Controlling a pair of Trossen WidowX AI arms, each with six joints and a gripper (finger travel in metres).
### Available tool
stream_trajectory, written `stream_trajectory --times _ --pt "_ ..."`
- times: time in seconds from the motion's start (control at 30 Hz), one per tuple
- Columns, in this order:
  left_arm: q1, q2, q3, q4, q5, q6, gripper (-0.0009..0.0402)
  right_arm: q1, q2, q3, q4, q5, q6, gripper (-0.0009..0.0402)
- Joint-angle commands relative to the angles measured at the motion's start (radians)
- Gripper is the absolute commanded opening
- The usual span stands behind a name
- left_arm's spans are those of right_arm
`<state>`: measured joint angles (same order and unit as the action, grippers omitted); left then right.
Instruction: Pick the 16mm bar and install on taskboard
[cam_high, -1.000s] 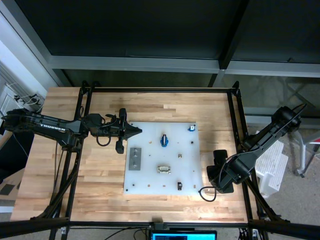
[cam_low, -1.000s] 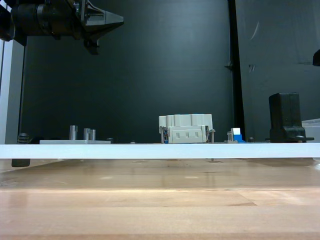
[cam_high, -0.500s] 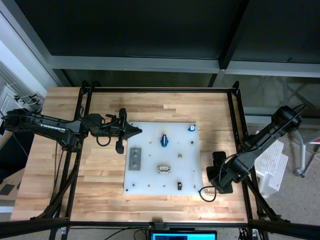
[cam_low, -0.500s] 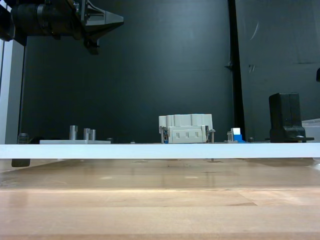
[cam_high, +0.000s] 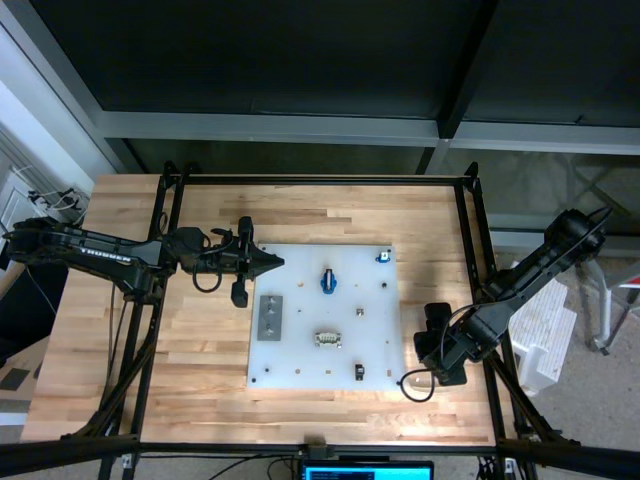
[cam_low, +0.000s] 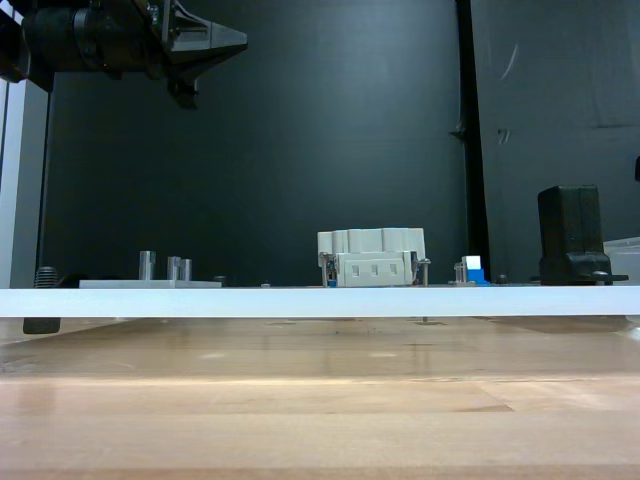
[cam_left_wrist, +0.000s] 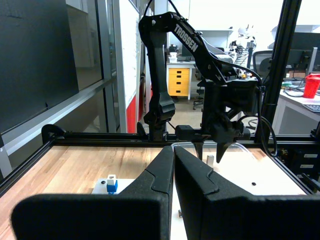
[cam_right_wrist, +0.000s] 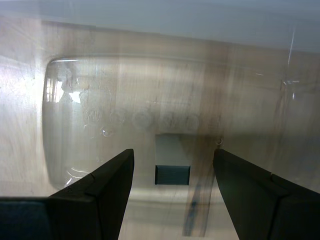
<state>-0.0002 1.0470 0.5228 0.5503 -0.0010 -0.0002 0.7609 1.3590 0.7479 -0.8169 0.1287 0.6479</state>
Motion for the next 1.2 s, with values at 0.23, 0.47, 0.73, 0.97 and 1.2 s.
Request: stream_trajectory --times 0.23,0.47,0.73,0.97,1.2 --pt "0.000 0.000 0.000 0.000 0.000 0.000 0.0000 -0.002 -0.011 0.000 0.000 0.008 -0.009 0.0169" --pt "0.000 0.000 0.000 0.000 0.000 0.000 0.0000 -0.002 -0.011 0.000 0.000 0.007 -0.010 0.0128" --pt "0.000 0.000 0.000 0.000 0.000 0.000 0.0000 -0.002 -0.011 -0.002 -0.001 0.006 -0.010 0.0090" --pt "0.000 0.000 0.000 0.000 0.000 0.000 0.0000 -0.002 -0.011 -0.002 -0.001 0.010 -0.012 0.0045" --pt "0.000 0.000 0.000 0.000 0.000 0.000 0.0000 -0.002 -0.026 -0.002 -0.004 0.010 -0.010 0.0010"
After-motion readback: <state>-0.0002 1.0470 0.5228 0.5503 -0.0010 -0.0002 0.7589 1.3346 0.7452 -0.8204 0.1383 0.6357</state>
